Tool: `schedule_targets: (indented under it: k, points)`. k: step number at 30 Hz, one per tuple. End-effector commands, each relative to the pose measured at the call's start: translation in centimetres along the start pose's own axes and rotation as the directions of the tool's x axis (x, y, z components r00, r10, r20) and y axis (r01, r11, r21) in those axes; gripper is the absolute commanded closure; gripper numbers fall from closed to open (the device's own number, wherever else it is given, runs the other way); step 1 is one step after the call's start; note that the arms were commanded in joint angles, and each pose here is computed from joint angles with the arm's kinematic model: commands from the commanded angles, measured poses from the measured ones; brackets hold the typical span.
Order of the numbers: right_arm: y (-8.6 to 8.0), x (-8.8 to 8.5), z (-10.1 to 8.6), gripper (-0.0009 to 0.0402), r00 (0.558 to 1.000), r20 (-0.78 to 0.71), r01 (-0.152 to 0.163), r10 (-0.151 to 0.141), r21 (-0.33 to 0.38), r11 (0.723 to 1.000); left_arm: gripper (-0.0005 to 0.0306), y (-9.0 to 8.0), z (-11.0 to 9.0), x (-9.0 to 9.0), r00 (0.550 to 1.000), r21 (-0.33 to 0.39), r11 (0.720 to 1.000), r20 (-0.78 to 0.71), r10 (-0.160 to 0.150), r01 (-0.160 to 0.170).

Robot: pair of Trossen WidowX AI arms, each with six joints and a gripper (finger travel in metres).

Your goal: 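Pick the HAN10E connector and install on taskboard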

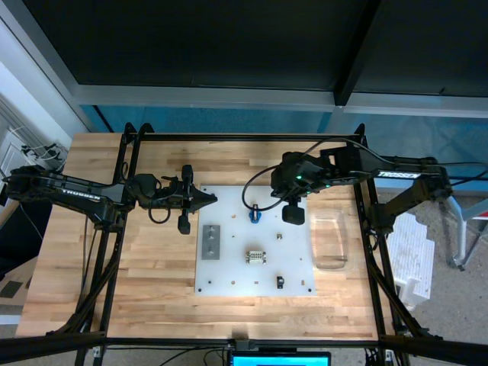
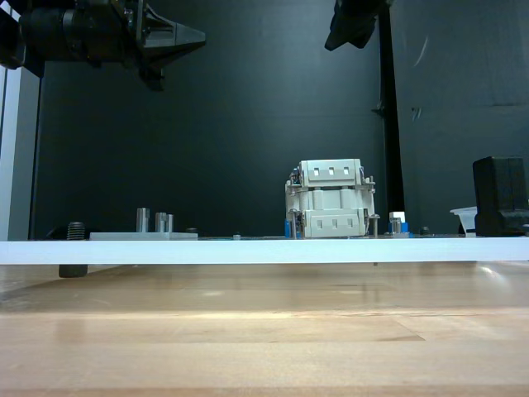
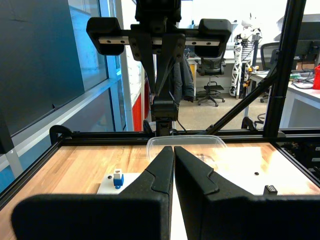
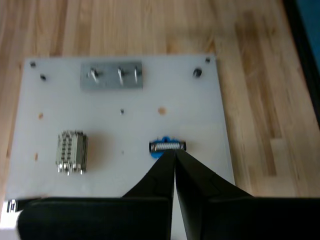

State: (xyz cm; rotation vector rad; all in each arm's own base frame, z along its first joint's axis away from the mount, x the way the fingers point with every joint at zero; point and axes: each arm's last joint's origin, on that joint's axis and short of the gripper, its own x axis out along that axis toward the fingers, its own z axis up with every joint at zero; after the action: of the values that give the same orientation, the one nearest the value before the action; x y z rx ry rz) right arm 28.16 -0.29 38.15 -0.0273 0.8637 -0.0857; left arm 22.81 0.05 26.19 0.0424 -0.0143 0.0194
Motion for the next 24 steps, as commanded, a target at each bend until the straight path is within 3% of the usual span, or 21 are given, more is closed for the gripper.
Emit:
schedule_targets:
  k: [1,8,17,21,24]
  points:
    - [0.0,-0.4,-1.1,0.0388,0.997,0.072,-0.002,0.001,0.010,1.000,0.0300,0.0,0.0,0.0,1.000,0.000,1.000,0.000,0.000,0.000]
    - [-0.1,-0.9,-4.1,0.0394,0.974,0.226,-0.013,0.008,0.023,1.000,0.0300,0.0,0.0,0.0,1.000,0.000,1.000,0.000,0.000,0.000]
    - [-0.1,-0.6,-7.4,0.0393,0.912,0.410,-0.028,0.008,0.042,0.999,0.0300,0.0,0.0,0.0,1.000,0.000,1.000,0.000,0.000,0.000]
    - [-0.4,0.0,-8.5,0.0393,0.864,0.498,-0.109,0.069,0.050,0.993,0.0300,0.0,0.0,0.0,1.000,0.000,1.000,0.000,0.000,0.000]
    - [-0.6,0.7,-9.3,0.0393,0.826,0.559,-0.112,0.064,0.052,0.992,0.0300,0.0,0.0,0.0,1.000,0.000,1.000,0.000,0.000,0.000]
